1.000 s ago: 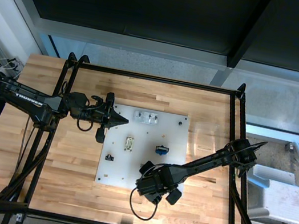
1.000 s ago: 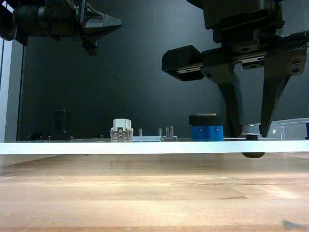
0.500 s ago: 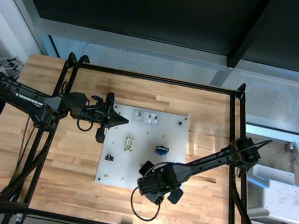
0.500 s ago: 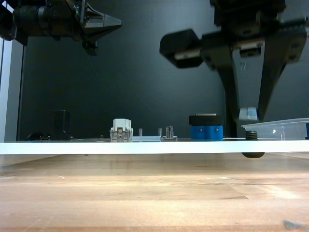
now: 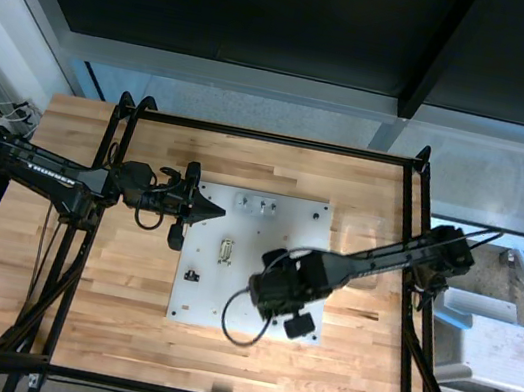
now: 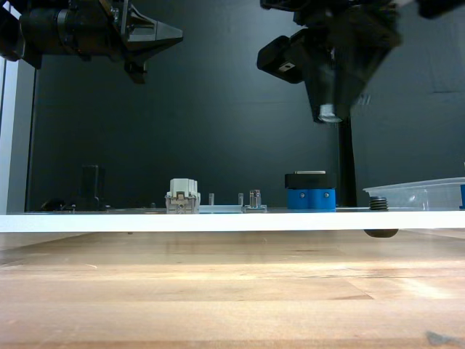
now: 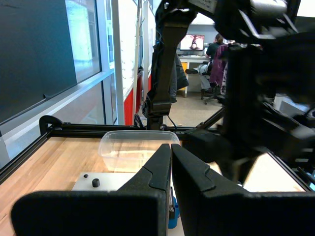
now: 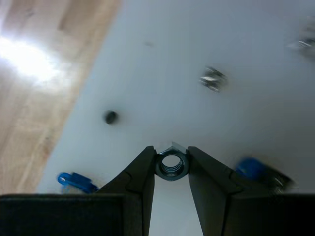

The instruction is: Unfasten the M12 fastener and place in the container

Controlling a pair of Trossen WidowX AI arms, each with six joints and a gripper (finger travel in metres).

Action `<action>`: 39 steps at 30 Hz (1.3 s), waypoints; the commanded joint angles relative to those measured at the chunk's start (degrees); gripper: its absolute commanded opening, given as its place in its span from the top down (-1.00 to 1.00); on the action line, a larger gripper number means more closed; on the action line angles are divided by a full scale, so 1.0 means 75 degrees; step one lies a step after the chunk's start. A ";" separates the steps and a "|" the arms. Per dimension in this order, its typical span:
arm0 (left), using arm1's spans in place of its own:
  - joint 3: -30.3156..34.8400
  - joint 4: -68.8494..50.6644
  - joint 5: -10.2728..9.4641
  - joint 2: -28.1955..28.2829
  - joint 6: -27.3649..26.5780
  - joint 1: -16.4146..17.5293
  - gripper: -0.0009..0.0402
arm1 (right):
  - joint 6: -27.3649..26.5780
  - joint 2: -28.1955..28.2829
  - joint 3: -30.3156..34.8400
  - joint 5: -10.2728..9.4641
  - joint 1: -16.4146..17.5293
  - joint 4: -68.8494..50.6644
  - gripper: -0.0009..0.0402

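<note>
Right gripper, high over flat white board, pinches small silver hex nut: carry level to clear plastic tub at 2 o'clock, release low; left gripper closed, board's 10 o'clock.

From above, the right arm's wrist sits mid-frame over the board and hides the right gripper and the nut pinched in its tips. Only its own camera shows them, with a blue plug behind them blurred. In the low view that gripper, upper right, is blurred and cut by the top edge; the pale speck at its tip is probably the nut. The tub runs off the right edge. The left gripper, upper left, loses its arm to the frame; its closed fingers cover part of the tub.
</note>
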 commanded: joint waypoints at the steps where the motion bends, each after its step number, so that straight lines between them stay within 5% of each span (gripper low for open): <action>1: 0.0003 0.0000 0.0003 0.0003 0.0000 0.0000 0.96 | 0.0032 -0.0242 -0.0154 0.0245 -0.0221 -0.0192 0.85; 4: 0.0003 0.0000 0.0003 0.0003 0.0000 0.0000 0.96 | 0.0032 -0.0533 -0.0408 0.0469 -0.0414 -0.0356 0.86; 23: 0.0003 0.0003 0.0003 0.0003 0.0000 0.0000 0.96 | 0.0029 -0.3800 -0.4205 0.0455 -0.2104 -0.0195 0.91; 39: 0.0003 0.0000 0.0003 0.0003 0.0000 0.0000 0.96 | 0.0026 -0.5887 -0.5998 0.0452 -0.3133 -0.0624 0.91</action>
